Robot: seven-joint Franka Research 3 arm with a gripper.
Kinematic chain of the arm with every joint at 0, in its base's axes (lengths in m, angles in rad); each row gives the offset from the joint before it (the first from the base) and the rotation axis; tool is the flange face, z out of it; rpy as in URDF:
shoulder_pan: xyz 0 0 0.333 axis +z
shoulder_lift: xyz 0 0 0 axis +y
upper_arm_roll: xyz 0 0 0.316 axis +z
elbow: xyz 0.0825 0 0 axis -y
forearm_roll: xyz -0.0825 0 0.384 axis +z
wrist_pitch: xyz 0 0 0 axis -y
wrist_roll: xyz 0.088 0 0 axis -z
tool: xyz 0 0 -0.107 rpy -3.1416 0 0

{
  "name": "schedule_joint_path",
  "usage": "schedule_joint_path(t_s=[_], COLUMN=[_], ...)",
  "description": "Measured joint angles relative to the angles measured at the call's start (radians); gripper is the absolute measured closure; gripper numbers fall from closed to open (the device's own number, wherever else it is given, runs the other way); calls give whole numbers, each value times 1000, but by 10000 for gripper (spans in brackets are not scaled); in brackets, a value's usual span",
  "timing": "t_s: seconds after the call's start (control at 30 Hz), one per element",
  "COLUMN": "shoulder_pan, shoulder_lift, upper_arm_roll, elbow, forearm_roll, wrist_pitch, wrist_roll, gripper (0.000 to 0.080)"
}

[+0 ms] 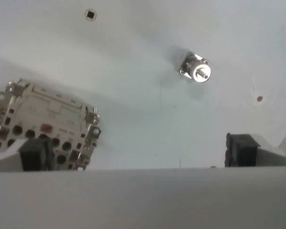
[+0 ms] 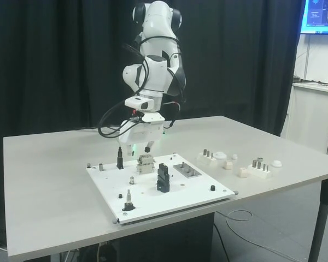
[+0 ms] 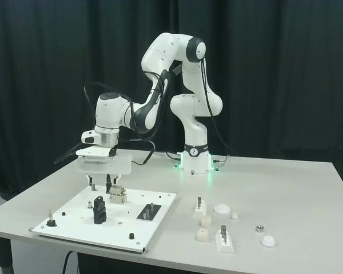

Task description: Insert waterproof.

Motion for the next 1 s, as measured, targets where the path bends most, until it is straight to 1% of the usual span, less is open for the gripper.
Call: schedule_joint_path(t_s=[0.6,1.0], shoulder_pan=[-1,-3], shoulder_lift=[28,31], upper_arm_roll=[0,-1], elbow=[-2,-9], forearm_roll=[7,7], wrist_pitch=[26,26], wrist_roll=[0,0], gripper=[3,3])
